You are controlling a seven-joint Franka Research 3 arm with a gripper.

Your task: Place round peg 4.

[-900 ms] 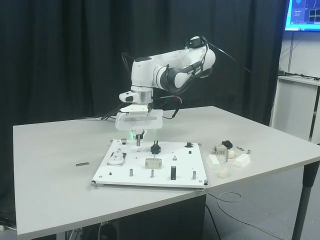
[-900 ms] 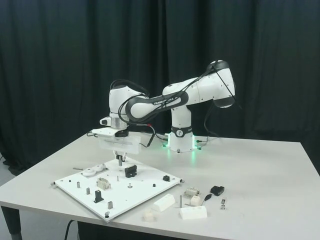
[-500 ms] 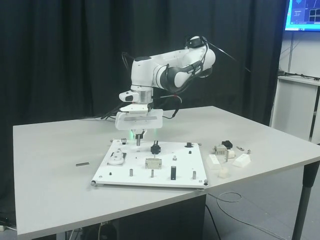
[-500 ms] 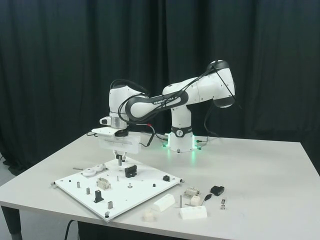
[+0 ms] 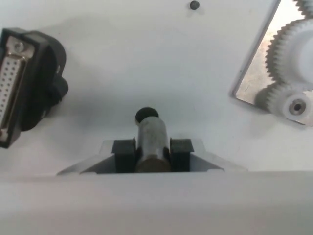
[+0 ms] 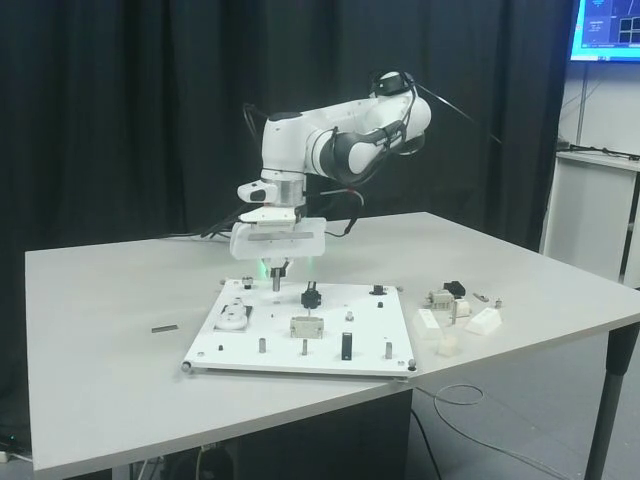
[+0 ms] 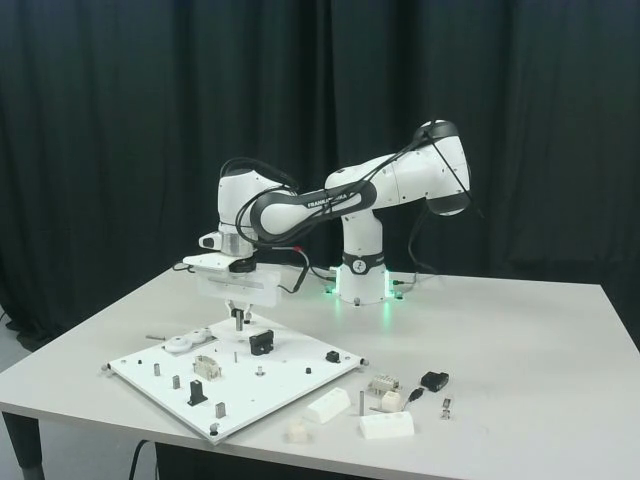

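Note:
My gripper [image 5: 152, 149] is shut on a grey round peg [image 5: 152, 143], which hangs upright between the two black fingertips. In the wrist view the peg's lower end sits right over a small black hole [image 5: 146, 115] in the white board [image 5: 146, 58]. From the room views the gripper [image 6: 276, 272] [image 7: 239, 313] hovers low over the board's far part [image 6: 330, 300], with the peg [image 6: 276, 283] [image 7: 239, 321] pointing down just above the surface. I cannot tell whether the peg touches the hole.
A black multi-pin connector [image 5: 24, 88] stands on the board beside the gripper, and white gears [image 5: 293, 63] lie on its other side. Several small pegs and blocks [image 6: 345, 343] stand on the board's near part. Loose white and black parts [image 6: 460, 310] lie on the grey table [image 6: 100, 330].

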